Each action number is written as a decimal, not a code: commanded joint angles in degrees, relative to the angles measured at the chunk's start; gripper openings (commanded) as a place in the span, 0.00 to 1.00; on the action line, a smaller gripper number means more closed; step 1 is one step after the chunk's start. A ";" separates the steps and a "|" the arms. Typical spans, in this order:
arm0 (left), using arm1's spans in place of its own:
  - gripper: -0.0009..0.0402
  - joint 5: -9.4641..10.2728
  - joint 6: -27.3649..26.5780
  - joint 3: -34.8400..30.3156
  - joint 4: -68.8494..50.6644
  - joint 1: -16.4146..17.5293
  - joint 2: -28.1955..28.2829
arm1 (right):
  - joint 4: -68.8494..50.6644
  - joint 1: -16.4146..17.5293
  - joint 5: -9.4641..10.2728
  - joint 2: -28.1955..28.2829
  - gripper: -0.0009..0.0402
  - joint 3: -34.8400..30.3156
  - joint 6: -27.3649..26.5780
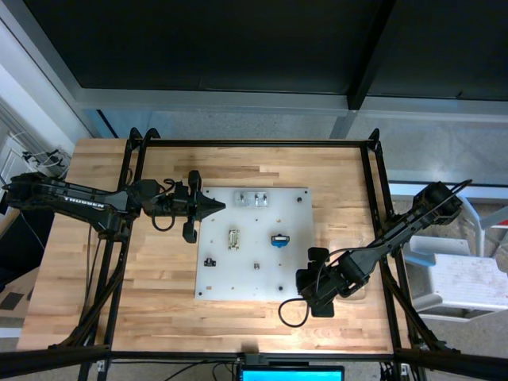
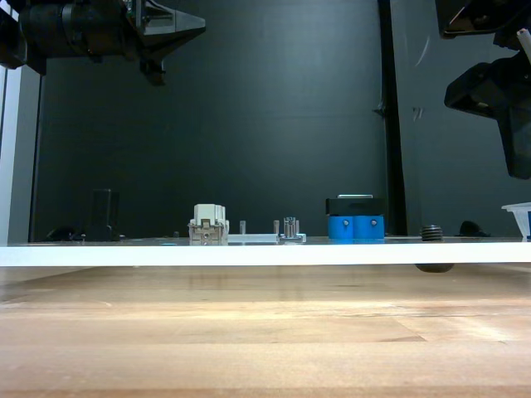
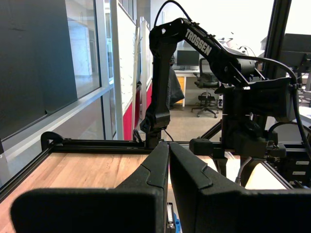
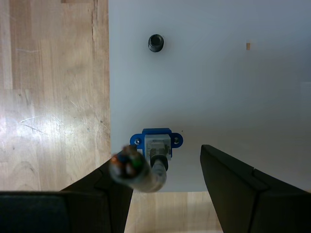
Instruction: Remove the rj45 connector and place it in the container
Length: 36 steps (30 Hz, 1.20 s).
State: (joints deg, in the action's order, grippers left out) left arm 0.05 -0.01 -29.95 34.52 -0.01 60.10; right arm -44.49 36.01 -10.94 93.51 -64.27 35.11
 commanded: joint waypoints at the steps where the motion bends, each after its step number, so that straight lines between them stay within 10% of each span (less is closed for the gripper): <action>1: 0.02 -0.02 0.00 0.00 0.00 0.00 0.02 | 0.72 -0.04 -0.09 0.02 0.45 0.39 -0.02; 15: 0.02 -0.02 0.00 0.00 0.00 0.02 0.02 | 3.23 -0.13 -0.07 0.02 0.38 1.92 0.00; 36: 0.02 -0.02 0.00 0.00 0.00 0.00 0.02 | 3.21 -0.13 0.00 0.02 0.02 1.51 -1.11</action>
State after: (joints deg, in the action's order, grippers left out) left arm 0.03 -0.03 -29.95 34.52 -0.01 60.10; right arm -41.36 35.92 -10.76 93.47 -62.67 34.09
